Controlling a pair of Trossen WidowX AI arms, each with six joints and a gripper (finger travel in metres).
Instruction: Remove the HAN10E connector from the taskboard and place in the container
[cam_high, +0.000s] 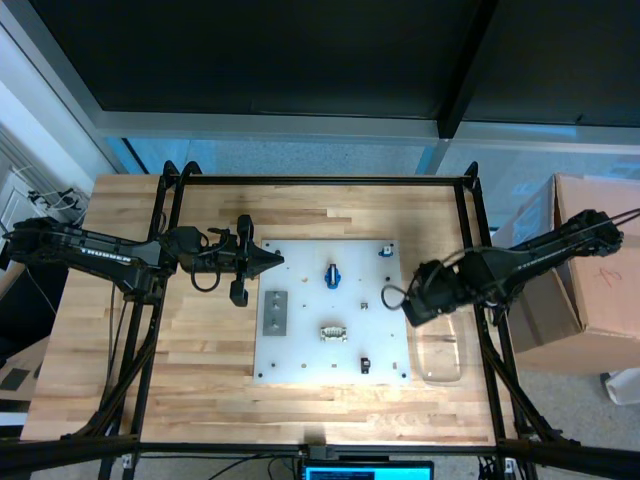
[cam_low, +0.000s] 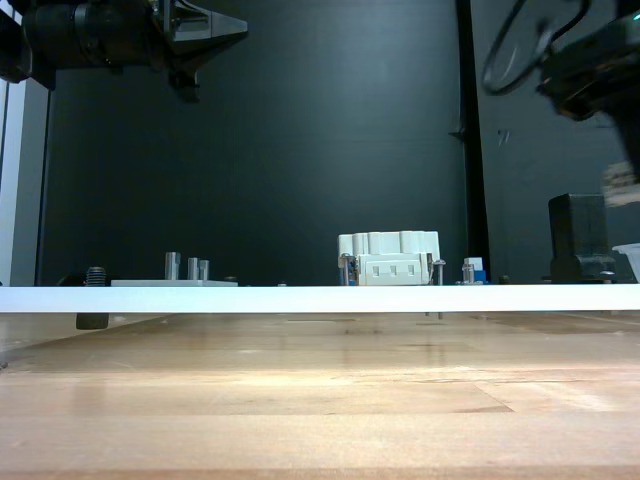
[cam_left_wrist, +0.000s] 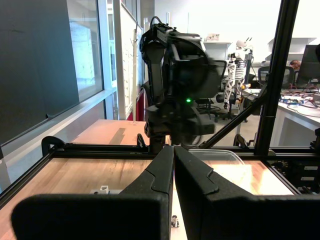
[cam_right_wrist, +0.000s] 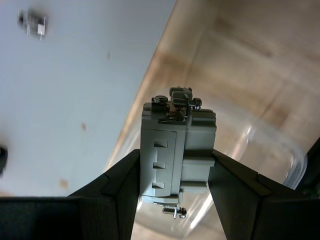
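Two black robot arms reaching in over a wooden table (cam_high: 200, 400), with a white taskboard (cam_high: 310, 360) lying flat in the middle.

On the right: right gripper (cam_right_wrist: 175, 159) opened just to the width of the grey HAN10E connector (cam_right_wrist: 177, 135) and clamped on its two flat sides. Small screw heads visible at both ends of the part. Connector lifted clear of the board, hanging in the air just past the board's right edge. Below it, bare wood and the curved rim of a clear plastic container (cam_right_wrist: 295, 157) (above the container, not resting in it). From above, container lying just beside the board's right edge, right gripper over its far end.

On the left: left gripper (cam_left_wrist: 173, 160) raised well above the table at the board's far left corner, pointing inward across the board. Its two fingers pressed together with only a hairline between them, nothing held.

Seated on the board near its middle: a pale connector block (cam_low: 390, 258), upright, with small screws at its sides. Also on the board: a grey plate with short metal pegs (cam_high: 274, 312) toward the left, a blue part (cam_high: 333, 276) toward the far side, a small black part (cam_high: 366, 365) toward the near edge.
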